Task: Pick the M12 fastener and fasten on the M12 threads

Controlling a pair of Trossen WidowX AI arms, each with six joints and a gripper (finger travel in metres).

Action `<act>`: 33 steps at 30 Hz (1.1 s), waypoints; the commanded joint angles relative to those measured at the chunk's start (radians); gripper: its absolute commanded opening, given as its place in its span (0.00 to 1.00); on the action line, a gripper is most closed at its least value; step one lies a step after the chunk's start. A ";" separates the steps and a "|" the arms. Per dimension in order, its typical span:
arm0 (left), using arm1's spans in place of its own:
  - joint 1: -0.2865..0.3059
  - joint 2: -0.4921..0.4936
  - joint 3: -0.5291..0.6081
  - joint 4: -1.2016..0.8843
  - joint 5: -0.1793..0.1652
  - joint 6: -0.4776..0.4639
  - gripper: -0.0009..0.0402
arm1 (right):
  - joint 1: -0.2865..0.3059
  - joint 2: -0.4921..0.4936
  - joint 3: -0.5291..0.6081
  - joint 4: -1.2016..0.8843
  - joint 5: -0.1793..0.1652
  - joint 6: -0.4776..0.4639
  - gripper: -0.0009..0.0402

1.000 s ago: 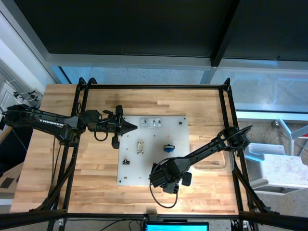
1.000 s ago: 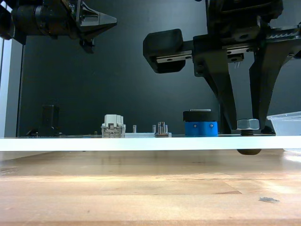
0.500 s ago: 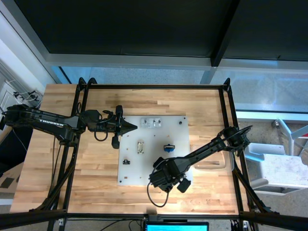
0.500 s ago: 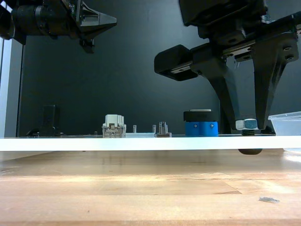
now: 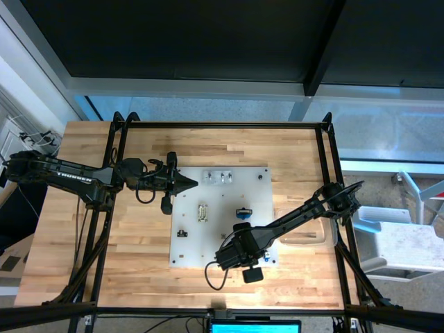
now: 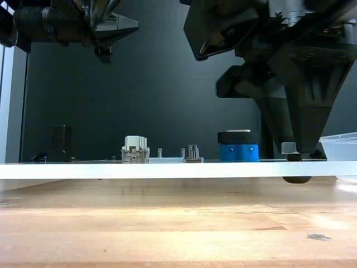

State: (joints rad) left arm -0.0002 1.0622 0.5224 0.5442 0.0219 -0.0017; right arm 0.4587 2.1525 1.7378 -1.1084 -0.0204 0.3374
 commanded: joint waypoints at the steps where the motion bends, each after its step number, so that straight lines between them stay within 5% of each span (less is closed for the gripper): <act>1: 0.000 0.000 0.000 0.000 0.000 0.000 0.02 | -0.001 0.002 0.000 0.000 0.001 0.146 0.15; 27: 0.000 0.000 0.000 0.000 0.000 0.000 0.02 | -0.002 0.002 -0.001 0.000 0.002 1.345 0.15; 33: 0.000 0.000 0.000 0.000 0.000 0.000 0.02 | -0.003 0.002 -0.001 0.000 0.001 1.687 0.15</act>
